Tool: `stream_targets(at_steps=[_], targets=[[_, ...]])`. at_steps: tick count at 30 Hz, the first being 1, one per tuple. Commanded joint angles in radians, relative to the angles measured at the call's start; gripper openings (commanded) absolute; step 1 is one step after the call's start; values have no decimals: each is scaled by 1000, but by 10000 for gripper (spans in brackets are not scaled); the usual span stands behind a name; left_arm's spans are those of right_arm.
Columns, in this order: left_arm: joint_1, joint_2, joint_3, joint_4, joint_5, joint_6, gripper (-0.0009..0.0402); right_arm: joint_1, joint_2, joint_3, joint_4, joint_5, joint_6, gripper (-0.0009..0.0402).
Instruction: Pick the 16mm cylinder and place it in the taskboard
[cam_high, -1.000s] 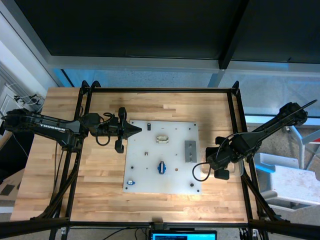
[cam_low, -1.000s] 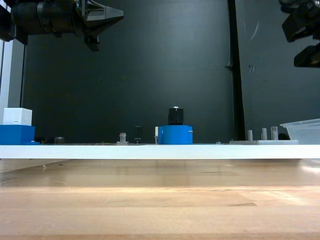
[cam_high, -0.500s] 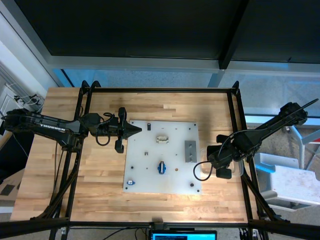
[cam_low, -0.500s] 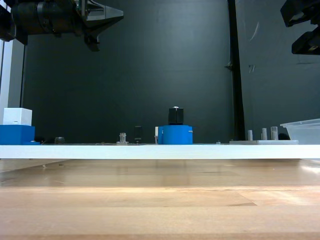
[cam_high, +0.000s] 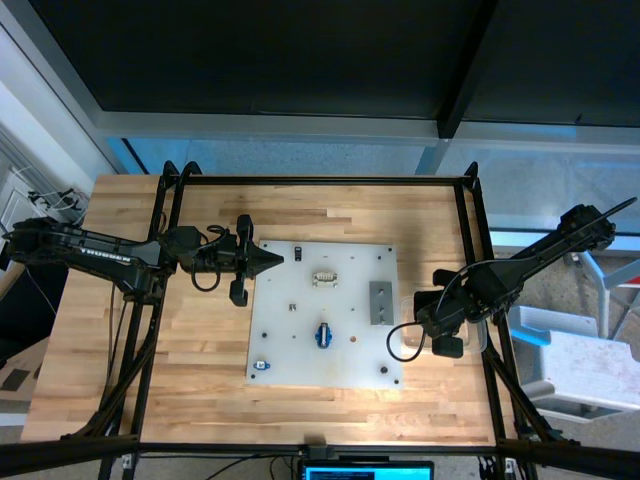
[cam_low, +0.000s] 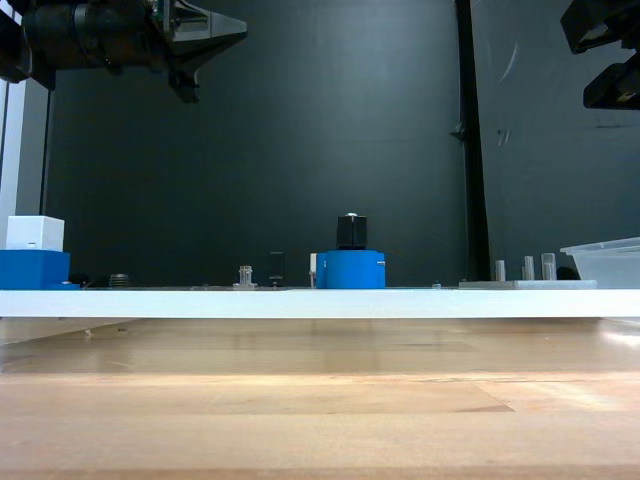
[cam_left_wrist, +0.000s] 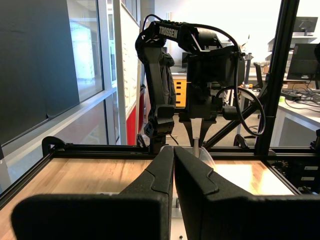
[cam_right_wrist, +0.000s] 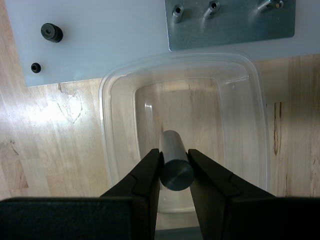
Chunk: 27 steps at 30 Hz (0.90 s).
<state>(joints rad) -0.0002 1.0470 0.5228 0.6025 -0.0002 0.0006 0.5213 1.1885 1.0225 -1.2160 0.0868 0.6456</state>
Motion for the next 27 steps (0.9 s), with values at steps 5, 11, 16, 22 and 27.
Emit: stream_targets(at_steps=[5,11,16,22,27], targets=[[0,0,0,0,0,0,0,0,0,0,1,3,0,12],[0,0,0,0,0,0,0,0,0,0,2,3,0,12],[0,0,0,0,0,0,0,-4,22,0,23,2,-8,12],[0,0,0,0,0,0,0,-19,75,32,41,3,-30,12],[0,0,0,0,0,0,0,-36,134,77,49,4,-55,12]])
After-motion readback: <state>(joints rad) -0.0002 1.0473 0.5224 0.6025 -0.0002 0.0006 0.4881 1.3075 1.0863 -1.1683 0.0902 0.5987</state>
